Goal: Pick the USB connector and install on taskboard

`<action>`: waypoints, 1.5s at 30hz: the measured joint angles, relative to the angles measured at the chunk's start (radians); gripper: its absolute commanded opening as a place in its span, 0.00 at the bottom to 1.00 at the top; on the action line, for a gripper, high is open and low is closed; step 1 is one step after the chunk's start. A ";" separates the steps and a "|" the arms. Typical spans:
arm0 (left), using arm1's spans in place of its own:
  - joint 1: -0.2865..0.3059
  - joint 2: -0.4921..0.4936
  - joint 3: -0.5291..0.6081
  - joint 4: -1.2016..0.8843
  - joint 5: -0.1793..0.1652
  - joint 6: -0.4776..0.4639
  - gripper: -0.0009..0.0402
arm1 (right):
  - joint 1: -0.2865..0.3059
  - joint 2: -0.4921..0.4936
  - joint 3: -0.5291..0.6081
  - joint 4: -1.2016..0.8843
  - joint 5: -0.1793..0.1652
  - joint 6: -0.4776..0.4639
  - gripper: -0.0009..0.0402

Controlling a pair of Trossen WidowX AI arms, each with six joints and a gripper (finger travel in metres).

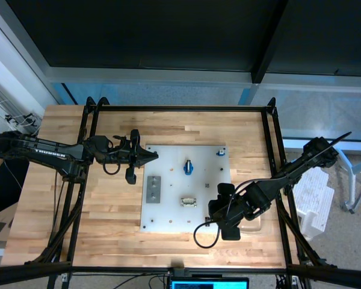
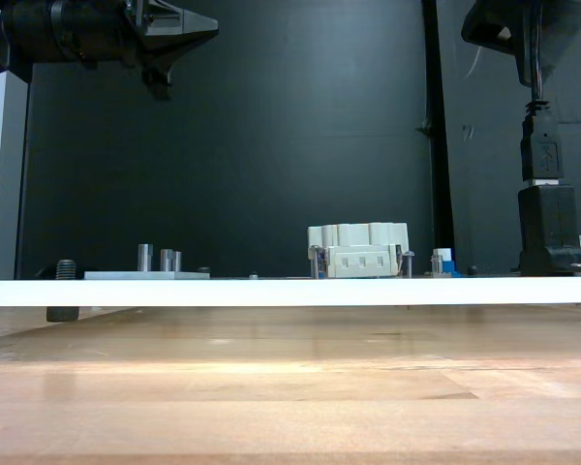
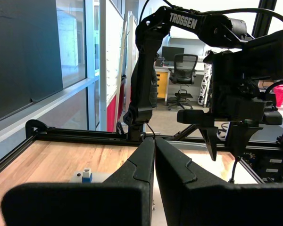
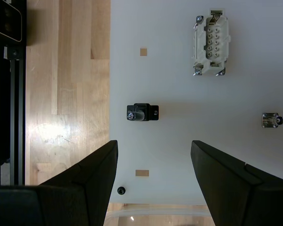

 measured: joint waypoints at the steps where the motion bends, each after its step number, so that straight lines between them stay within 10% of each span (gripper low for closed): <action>1: 0.000 0.000 0.000 0.000 0.000 0.000 0.02 | 0.001 0.000 0.000 0.000 0.000 0.000 0.55; 20: 0.000 0.000 0.000 0.000 0.000 0.000 0.02 | 0.002 -0.007 0.000 0.000 0.000 -0.008 0.52; 30: 0.000 0.000 0.000 0.000 0.000 0.000 0.02 | -0.025 -0.095 0.000 0.000 0.041 -0.052 0.19; 34: 0.000 0.000 0.000 0.000 0.000 0.000 0.02 | -0.076 -0.129 -0.001 0.001 0.041 -0.121 0.01; 45: 0.000 0.000 0.000 0.000 0.000 0.000 0.02 | -0.348 -0.282 -0.124 0.196 -0.015 -0.381 0.02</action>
